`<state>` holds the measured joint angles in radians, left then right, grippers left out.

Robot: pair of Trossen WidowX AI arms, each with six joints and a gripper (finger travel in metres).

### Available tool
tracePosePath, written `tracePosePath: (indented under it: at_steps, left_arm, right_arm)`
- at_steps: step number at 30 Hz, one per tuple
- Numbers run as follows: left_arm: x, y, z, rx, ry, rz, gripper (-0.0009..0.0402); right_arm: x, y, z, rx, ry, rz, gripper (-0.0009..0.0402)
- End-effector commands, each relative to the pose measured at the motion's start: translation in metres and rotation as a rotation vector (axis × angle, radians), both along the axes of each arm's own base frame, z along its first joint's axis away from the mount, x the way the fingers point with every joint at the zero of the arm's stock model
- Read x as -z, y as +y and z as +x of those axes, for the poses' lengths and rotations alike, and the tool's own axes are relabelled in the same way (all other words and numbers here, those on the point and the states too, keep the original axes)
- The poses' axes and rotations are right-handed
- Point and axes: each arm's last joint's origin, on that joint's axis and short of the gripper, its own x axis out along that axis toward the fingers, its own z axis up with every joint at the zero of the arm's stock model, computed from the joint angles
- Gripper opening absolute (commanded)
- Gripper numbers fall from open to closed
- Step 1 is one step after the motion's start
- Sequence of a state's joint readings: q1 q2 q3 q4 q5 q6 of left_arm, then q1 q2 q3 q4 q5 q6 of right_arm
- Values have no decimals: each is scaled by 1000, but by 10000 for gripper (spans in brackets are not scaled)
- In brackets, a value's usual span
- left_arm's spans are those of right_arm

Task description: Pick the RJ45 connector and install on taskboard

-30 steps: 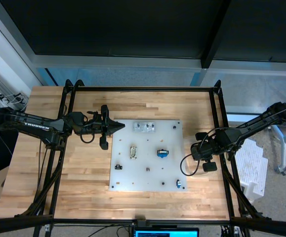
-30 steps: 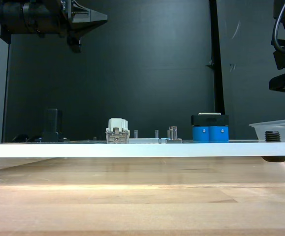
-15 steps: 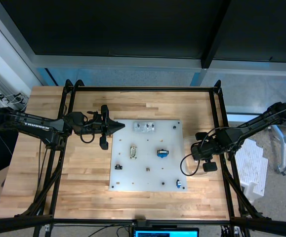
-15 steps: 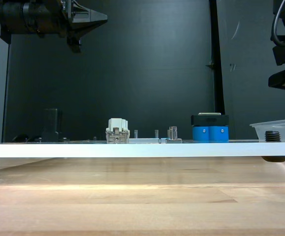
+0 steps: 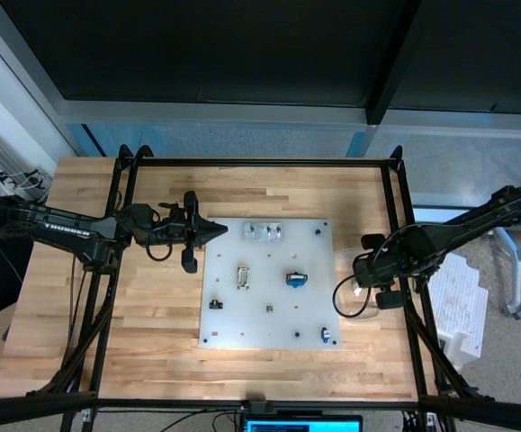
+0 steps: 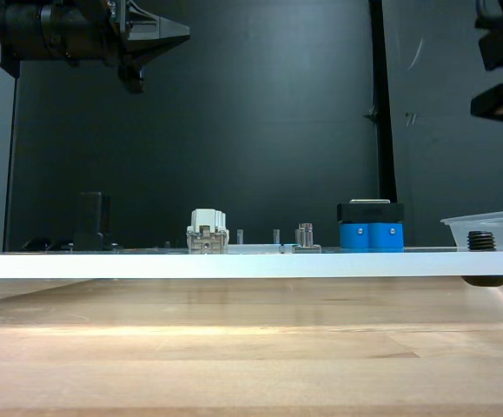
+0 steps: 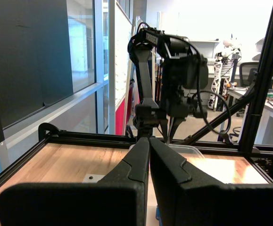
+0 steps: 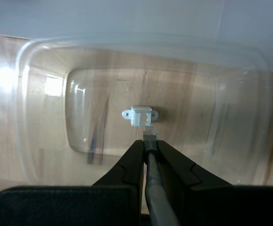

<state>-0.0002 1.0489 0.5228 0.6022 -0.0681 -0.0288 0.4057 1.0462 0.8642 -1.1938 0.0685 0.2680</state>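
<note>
Two sets of jaws, both closed. Right gripper point(image 8: 148, 142): jaws clamped on the tiny greyish-clear plastic RJ45 connector point(image 8: 149, 133) by its thin grey tail, with the plug head poking out just past the tips. It hangs over the clear plastic tray point(image 8: 22, 117), in line with a small white flanged piece point(image 8: 140, 116) lying on the tray floor. Plug and piece meet in view; cannot tell whether they touch.

Handling, my estimate: near weightless, rigid shell, smooth sides, and a thin latch tab that could flex or snap. The hold looks narrow and set far back, so the head may pivot when pressed into a socket. A grip on the flat side walls, clear of the tab, would steady it. Light force should do.

Outward: flat white square taskboard point(image 5: 251, 328) lies beside the tray on the wooden desk point(image 5: 152, 306). Its blue sockets point(image 5: 296, 280) sit well apart from the connector.

Left gripper point(image 7: 148, 141): jaws together on nothing, hovering high over the board's far left corner.
</note>
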Motion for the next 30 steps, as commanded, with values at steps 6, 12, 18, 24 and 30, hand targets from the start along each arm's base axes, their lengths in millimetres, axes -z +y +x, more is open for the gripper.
tracePosePath:
  at_steps: [6,12,18,24,30]
  left_arm:
    - [0,0,0,0,0,0,0]
    - [0,0,0,0,0,0,0]
    - [0,0,0,0,0,0,0]
    - [0,0,0,0,0,0,0]
    - [0,0,0,0,0,0,0]
  right_arm:
    - [-15,0,-1,4,-5,0,0]
    - [-15,0,0,30,-10,9,0]
    - [-14,12,5,71,-19,39,0]
    - [-19,27,19,107,-19,36,0]
    - [-20,47,34,125,-39,55,0]
